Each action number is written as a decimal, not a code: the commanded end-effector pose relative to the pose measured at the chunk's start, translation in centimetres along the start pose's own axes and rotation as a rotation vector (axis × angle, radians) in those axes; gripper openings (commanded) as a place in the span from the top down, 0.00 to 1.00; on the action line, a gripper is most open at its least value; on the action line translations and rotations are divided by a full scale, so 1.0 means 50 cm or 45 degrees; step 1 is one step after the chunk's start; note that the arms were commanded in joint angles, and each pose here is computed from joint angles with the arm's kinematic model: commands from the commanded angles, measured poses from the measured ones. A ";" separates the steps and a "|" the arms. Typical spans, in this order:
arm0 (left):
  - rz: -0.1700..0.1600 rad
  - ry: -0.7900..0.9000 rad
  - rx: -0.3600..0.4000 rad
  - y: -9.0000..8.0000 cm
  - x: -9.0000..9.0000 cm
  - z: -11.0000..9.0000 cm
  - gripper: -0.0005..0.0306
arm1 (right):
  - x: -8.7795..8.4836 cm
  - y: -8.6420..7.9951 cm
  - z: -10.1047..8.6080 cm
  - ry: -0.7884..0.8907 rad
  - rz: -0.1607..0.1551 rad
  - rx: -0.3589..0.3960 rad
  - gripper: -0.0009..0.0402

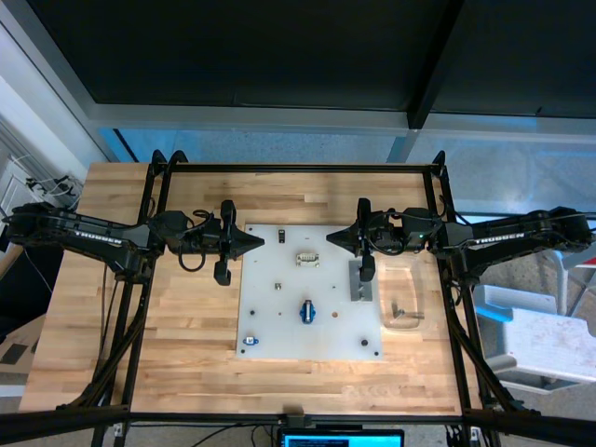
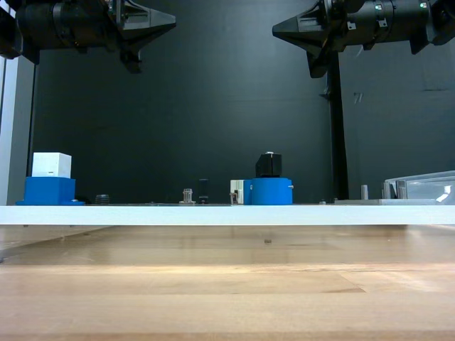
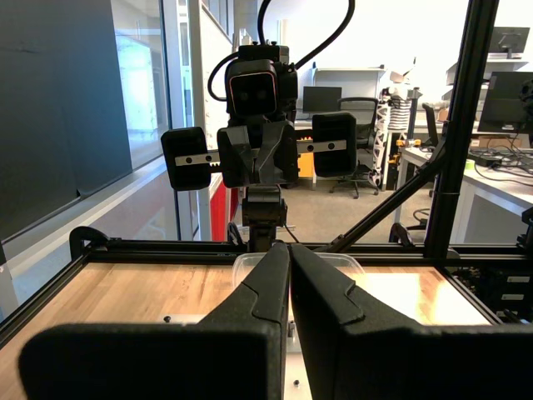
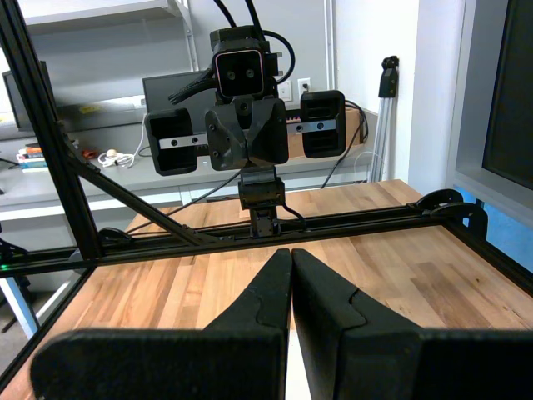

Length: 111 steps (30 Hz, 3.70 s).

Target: Pick the 16mm cylinder and place it in the taskboard

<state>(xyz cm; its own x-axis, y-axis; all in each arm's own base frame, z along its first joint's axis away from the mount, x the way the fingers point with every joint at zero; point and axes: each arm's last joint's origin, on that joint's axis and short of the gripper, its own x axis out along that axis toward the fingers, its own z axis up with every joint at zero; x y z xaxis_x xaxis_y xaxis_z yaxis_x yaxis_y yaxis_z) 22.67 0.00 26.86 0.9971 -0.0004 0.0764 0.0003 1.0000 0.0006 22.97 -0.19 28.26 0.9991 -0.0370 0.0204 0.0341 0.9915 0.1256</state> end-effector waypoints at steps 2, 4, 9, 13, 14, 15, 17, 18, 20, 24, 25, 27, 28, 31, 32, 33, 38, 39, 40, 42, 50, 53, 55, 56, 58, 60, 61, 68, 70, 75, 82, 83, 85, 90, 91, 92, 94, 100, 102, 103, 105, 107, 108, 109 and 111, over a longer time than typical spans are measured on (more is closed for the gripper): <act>0.000 0.000 0.001 0.000 0.000 0.000 0.98 | 0.000 0.003 0.001 0.001 0.057 -0.002 0.98; 0.000 0.000 0.000 0.000 0.000 0.000 0.98 | 0.000 0.003 0.001 0.001 0.056 -0.002 0.98; 0.000 0.000 0.000 0.000 0.000 0.000 0.98 | 0.000 0.003 0.001 0.001 0.056 -0.002 0.98; 0.000 0.000 0.001 0.000 0.000 0.000 0.98 | 0.000 0.003 0.000 0.002 0.056 -0.002 0.98; 0.000 0.000 0.000 0.000 0.000 0.000 0.98 | 0.000 0.003 0.000 0.002 0.056 -0.002 0.98; 0.000 0.000 0.000 0.000 0.000 0.000 0.98 | 0.000 0.003 0.000 0.003 0.056 -0.003 0.98; 0.000 0.000 0.001 0.000 0.000 0.000 0.98 | 0.000 0.003 0.000 0.004 0.055 -0.003 0.98; 0.000 0.000 0.000 0.000 0.000 0.000 0.98 | 0.000 0.003 0.000 0.003 0.055 -0.003 0.98; 0.000 0.000 0.000 0.000 0.000 0.000 0.98 | -0.001 0.003 0.001 0.003 0.055 -0.003 0.98; 0.000 0.000 0.000 0.000 0.000 0.000 0.98 | -0.003 0.004 0.000 0.017 0.057 0.008 0.98; 0.000 0.000 0.001 0.000 0.000 0.000 0.98 | -0.003 0.004 0.000 0.040 0.054 0.015 0.98; 0.000 0.000 0.000 0.000 0.000 0.000 0.98 | -0.001 0.005 0.002 0.127 0.043 0.013 0.98; 0.000 0.000 0.000 0.000 0.000 0.000 0.98 | 0.000 0.006 0.006 0.168 0.039 0.013 0.98; 0.000 0.000 0.000 0.000 0.000 0.000 0.98 | 0.001 0.010 0.016 0.258 0.036 0.018 0.98; 0.000 0.000 0.001 0.000 0.000 0.000 0.98 | 0.001 0.012 0.020 0.285 0.036 0.025 0.98; 0.000 0.000 0.001 0.000 0.000 0.000 0.98 | 0.000 0.015 0.023 0.317 0.037 0.024 0.98; 0.000 0.000 0.000 0.000 0.000 0.000 0.98 | -0.007 0.024 0.043 0.514 0.030 0.009 0.98; 0.000 0.000 0.001 0.000 0.000 0.000 0.98 | -0.009 0.025 0.046 0.544 0.030 0.002 0.98; 0.000 0.000 0.000 0.000 0.000 0.000 0.98 | -0.012 0.026 0.050 0.578 0.030 -0.003 0.98; 0.000 0.000 0.000 0.000 0.000 0.000 0.98 | -0.017 0.029 0.056 0.640 0.031 -0.020 0.98; 0.000 0.000 0.000 0.000 0.000 0.000 0.98 | -0.037 0.040 0.070 0.814 0.032 -0.037 0.98; 0.000 0.000 0.001 0.000 0.000 0.000 0.98 | -0.047 0.044 0.070 0.891 0.013 -0.021 0.98; 0.000 0.000 0.000 0.000 0.000 0.000 0.98 | -0.054 0.048 0.072 0.946 0.009 -0.011 0.98; 0.000 0.000 0.001 0.000 0.000 0.000 0.98 | -0.057 0.050 0.073 0.967 0.008 -0.002 0.98; 0.000 0.000 0.000 0.000 0.000 0.000 0.98 | -0.064 0.054 0.076 1.011 0.008 0.003 0.98; 0.000 0.000 0.000 0.000 0.000 0.000 0.98 | -0.071 0.057 0.078 1.059 0.004 0.014 0.98; 0.000 0.000 0.000 0.000 0.000 0.000 0.98 | -0.075 0.058 0.078 1.082 0.000 0.021 0.98; 0.000 0.000 0.000 0.000 0.000 0.000 0.98 | -0.100 0.075 0.071 1.262 -0.008 0.045 0.98; 0.000 0.000 0.001 0.000 0.000 0.000 0.98 | -0.107 0.080 0.072 1.311 -0.006 0.040 0.98; 0.000 0.000 0.000 0.000 0.000 0.000 0.98 | -0.117 0.087 0.076 1.402 -0.023 0.024 0.98; 0.000 0.000 0.000 0.000 0.000 0.000 0.98 | -0.124 0.102 0.077 1.550 -0.034 -0.003 0.98; 0.000 0.000 0.000 0.000 0.000 0.000 0.98 | -0.125 0.104 0.077 1.572 -0.032 -0.011 0.98; 0.000 0.000 0.001 0.000 0.000 0.000 0.98 | -0.126 0.108 0.077 1.604 -0.030 -0.026 0.98; 0.000 0.000 0.001 0.000 0.000 0.000 0.98 | -0.134 0.116 0.071 1.671 -0.033 -0.043 0.98; 0.000 0.000 0.000 0.000 0.000 0.000 0.98 | -0.135 0.118 0.069 1.690 -0.036 -0.047 0.98; 0.000 0.000 0.000 0.000 0.000 0.000 0.98 | -0.138 0.121 0.067 1.705 -0.037 -0.050 0.98; 0.000 0.000 0.000 0.000 0.000 0.000 0.98 | -0.143 0.126 0.066 1.727 -0.032 -0.060 0.98; 0.000 0.000 0.000 0.000 0.000 0.000 0.98 | -0.148 0.140 0.061 1.757 -0.030 -0.061 0.98; 0.000 0.000 0.000 0.000 0.000 0.000 0.98 | -0.147 0.142 0.059 1.767 -0.037 -0.058 0.98; 0.000 0.000 0.001 0.000 0.000 0.000 0.98 | -0.147 0.143 0.058 1.769 -0.036 -0.060 0.98; 0.000 0.000 0.000 0.000 0.000 0.000 0.98 | -0.147 0.144 0.057 1.769 -0.030 -0.065 0.98; 0.000 0.000 0.001 0.000 0.000 0.000 0.98 | -0.147 0.145 0.057 1.768 -0.028 -0.066 0.98; 0.000 0.000 0.000 0.000 0.000 0.000 0.98 | -0.148 0.145 0.057 1.768 -0.027 -0.067 0.98; 0.000 0.000 0.000 0.000 0.000 0.000 0.98 | -0.148 0.145 0.057 1.768 -0.026 -0.068 0.98; 0.000 0.000 0.001 0.000 0.000 0.000 0.98 | -0.148 0.145 0.057 1.770 -0.026 -0.069 0.98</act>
<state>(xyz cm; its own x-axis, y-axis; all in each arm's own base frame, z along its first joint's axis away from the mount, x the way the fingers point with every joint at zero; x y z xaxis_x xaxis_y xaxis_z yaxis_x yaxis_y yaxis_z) 22.68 0.00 26.85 0.9971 0.0000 0.0760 0.0000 1.0000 0.0006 15.76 6.93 31.90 0.2029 0.0701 -0.9767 0.0198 0.9969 0.0757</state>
